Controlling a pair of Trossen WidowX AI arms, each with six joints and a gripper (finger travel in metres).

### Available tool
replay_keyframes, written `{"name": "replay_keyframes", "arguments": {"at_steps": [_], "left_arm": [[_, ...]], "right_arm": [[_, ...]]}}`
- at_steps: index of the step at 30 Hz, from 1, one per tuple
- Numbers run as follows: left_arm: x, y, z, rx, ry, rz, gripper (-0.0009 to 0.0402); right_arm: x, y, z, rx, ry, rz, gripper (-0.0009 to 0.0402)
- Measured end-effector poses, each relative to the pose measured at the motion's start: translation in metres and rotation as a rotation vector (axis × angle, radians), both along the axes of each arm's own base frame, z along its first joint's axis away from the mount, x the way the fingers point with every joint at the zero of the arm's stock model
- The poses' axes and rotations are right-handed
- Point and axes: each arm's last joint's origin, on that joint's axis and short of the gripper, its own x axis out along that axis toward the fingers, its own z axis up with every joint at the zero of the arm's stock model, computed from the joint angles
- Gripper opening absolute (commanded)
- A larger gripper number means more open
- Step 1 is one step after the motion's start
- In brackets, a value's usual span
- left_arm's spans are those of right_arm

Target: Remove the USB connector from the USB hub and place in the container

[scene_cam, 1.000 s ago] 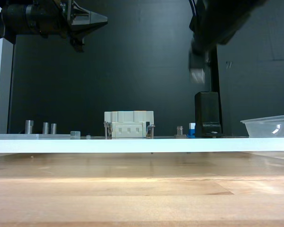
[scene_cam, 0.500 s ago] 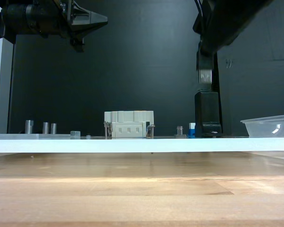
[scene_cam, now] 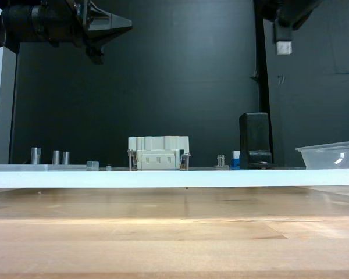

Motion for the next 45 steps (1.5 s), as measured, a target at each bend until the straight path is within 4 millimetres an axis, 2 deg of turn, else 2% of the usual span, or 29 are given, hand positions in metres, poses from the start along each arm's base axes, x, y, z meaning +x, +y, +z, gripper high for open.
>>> {"name": "replay_keyframes", "arguments": {"at_steps": [5,24,28,35,45], "left_arm": [[0.0,0.0,0.0,0.0,0.0,0.0,0.0001],[0.0,0.0,0.0,0.0,0.001,0.0,0.0001],[0.0,0.0,0.0,0.0,0.001,0.0,0.0001],[0.0,0.0,0.0,0.0,0.001,0.0,0.0001],[0.0,0.0,0.0,0.0,0.001,0.0,0.0001]], "right_arm": [[-0.021,-0.013,0.002,0.038,0.0,-0.012,0.0],[-0.091,-0.057,-0.013,0.075,0.041,-0.1,0.0],[-0.102,-0.065,-0.012,0.072,0.051,-0.11,0.0],[-0.125,-0.079,-0.024,0.093,0.079,-0.171,0.0],[-0.147,-0.092,-0.036,0.141,0.108,-0.224,0.0]]}}
